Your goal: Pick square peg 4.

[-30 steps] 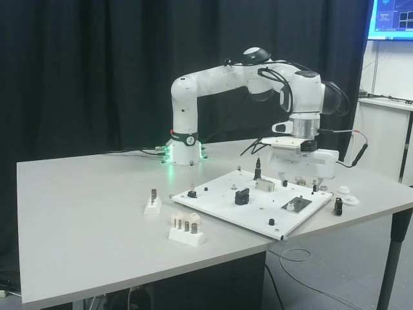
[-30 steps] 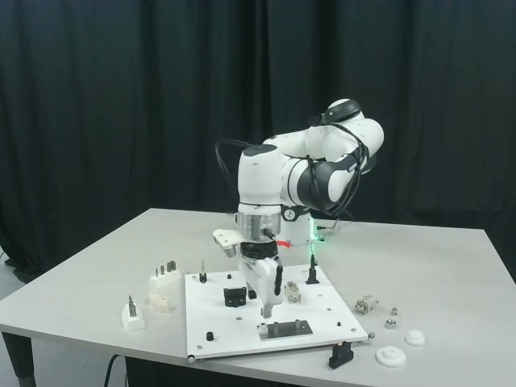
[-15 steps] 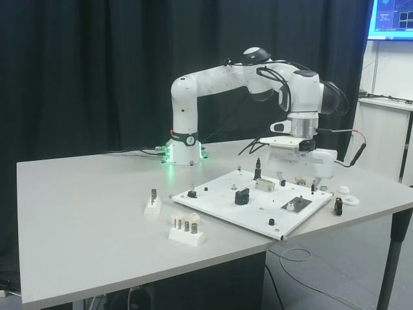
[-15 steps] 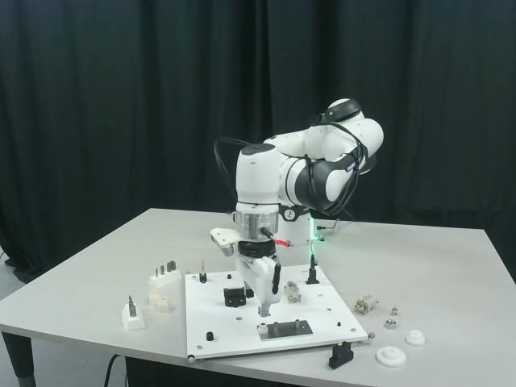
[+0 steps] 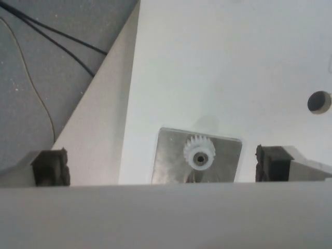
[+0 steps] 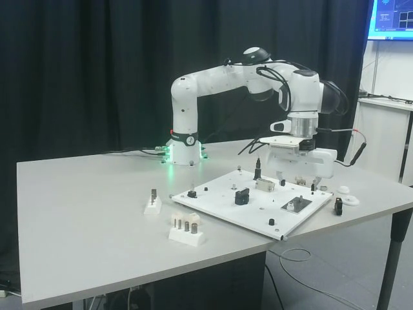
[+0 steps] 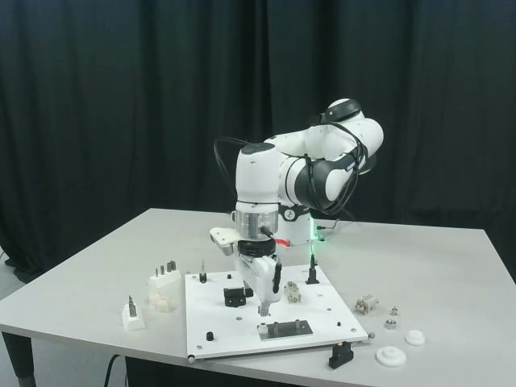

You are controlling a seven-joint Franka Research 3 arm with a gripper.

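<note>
**Peg location.** Nearest the first room camera, a white holder (image 6: 186, 234) carries three short pegs. Just behind it a smaller block (image 6: 152, 206) carries one upright peg. Both stand on the grey table (image 6: 77, 213), off the board (image 6: 219, 210). Which of these is square peg 4 cannot be told. None of them is held.

**Gripper.** The gripper (image 5: 161, 164) hangs over the far end of the board, well apart from both holders. Its fingers are spread wide and empty. Below it, between the black pads (image 5: 50, 167), are a white gear (image 5: 199, 152) and its grey plate (image 5: 171, 161).

**Step in hand.** Judged to be the transit towards the pegs.
- Carry the hand high enough to clear the board's upright fixtures.
- Stop directly above the chosen peg with the fingers spread.
- Turn the wrist so the pads meet two flat faces, not corners.
- Descend straight and close low on the shank without nudging the neighbouring pegs.

**Change.** Against the frame one second back, the hand sits slightly higher above the board and has shifted a little towards the holder side. The holders and board parts are unmoved.
</note>
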